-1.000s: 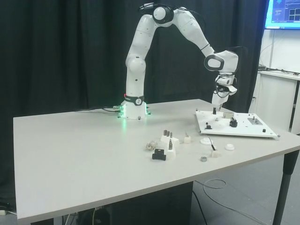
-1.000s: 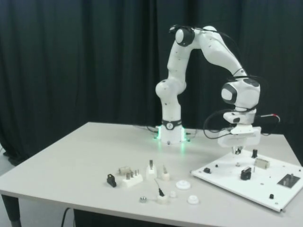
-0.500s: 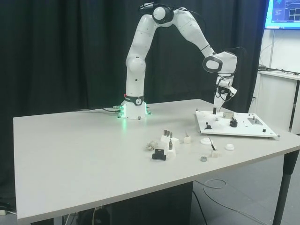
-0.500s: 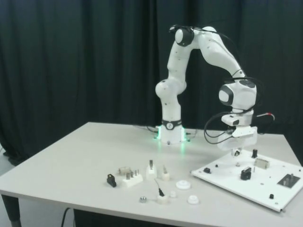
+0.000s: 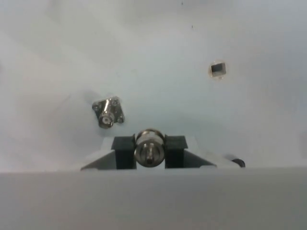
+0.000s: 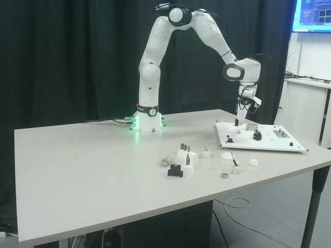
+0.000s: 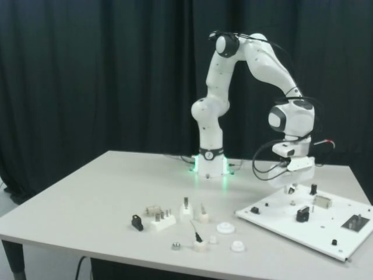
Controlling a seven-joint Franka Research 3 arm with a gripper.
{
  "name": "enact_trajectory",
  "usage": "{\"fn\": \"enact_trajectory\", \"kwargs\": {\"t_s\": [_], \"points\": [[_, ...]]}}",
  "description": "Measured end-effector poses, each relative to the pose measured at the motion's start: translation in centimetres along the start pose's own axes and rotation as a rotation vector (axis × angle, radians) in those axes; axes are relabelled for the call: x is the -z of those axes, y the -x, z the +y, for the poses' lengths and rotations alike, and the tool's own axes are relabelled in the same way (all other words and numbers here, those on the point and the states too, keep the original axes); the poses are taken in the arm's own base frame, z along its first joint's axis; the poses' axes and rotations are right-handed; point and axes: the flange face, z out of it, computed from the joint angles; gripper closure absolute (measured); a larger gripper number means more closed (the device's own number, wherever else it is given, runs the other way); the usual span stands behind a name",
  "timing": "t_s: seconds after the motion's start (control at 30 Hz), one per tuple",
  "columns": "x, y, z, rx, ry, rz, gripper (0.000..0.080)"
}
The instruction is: Insert BNC.
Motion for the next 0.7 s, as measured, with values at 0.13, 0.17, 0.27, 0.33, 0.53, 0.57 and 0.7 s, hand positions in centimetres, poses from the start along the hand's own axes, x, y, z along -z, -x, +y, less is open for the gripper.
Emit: {"fn": "enact_trajectory", "kwargs": {"t_s": [0.13, 0.17, 0.27, 0.33, 0.53, 0.57, 0.7], "points": [[-0.2, 0.03, 0.12, 0.007, -0.008, -0.001, 0.0677], [-0.26, 0.04, 0.16, 0.008, -0.01, -0.002, 0.0677], [-0.4, 0.08, 0.22, 0.012, -0.013, -0.004, 0.0677], [-0.46, 0.09, 0.23, 0.013, -0.015, -0.005, 0.0677], [-0.64, 0.16, 0.17, 0.023, -0.025, -0.011, 0.0677], [-0.67, 0.18, 0.15, 0.024, -0.028, -0.012, 0.0677], [-0.8, 0.26, 0.08, 0.037, -0.03, -0.013, 0.0677]]}}
